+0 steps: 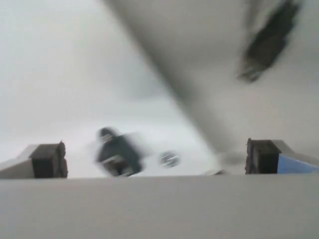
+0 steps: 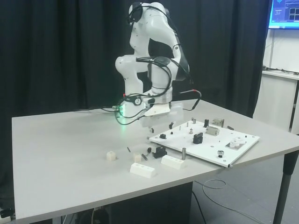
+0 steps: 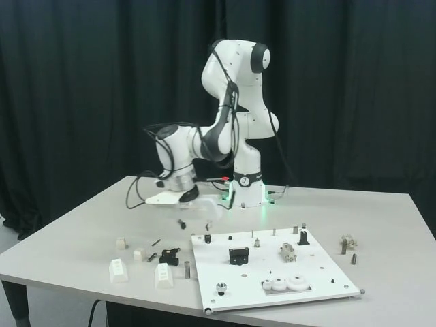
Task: Remove BNC.
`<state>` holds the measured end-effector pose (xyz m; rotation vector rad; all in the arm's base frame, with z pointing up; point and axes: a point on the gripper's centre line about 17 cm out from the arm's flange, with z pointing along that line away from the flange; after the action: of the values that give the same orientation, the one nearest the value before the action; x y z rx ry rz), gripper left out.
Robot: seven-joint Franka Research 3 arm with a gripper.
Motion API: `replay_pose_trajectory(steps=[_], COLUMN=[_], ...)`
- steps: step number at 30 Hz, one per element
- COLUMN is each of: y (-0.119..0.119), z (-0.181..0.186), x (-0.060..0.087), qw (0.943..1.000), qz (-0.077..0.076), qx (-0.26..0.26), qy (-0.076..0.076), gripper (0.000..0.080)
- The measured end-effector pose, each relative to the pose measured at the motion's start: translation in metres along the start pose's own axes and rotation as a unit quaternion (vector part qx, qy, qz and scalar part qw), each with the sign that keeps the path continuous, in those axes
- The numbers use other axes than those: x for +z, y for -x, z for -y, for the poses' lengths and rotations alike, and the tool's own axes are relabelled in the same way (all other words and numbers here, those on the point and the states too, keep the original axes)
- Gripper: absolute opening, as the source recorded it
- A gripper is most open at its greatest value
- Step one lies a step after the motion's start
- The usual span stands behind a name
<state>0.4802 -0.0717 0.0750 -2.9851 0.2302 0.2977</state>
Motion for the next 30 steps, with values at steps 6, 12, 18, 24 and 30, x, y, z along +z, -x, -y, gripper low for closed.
replay_pose_trajectory(steps=[6,12,18,24,30], y=[0.020,0.035,0.044,0.049,0.051], z=[0.038,0.072,0.101,0.128,0.153], x=[0.007,0.014,0.021,0.025,0.028], qw=[0.9998,0.9993,0.9982,0.9941,0.9878], qz=[0.011,0.014,0.008,-0.006,-0.023], qx=[0.017,0.034,0.059,0.108,0.154], qy=[-0.002,0.000,0.005,0.007,0.006], gripper=[0.0800,0.0800,0.0800,0.0800,0.0800])
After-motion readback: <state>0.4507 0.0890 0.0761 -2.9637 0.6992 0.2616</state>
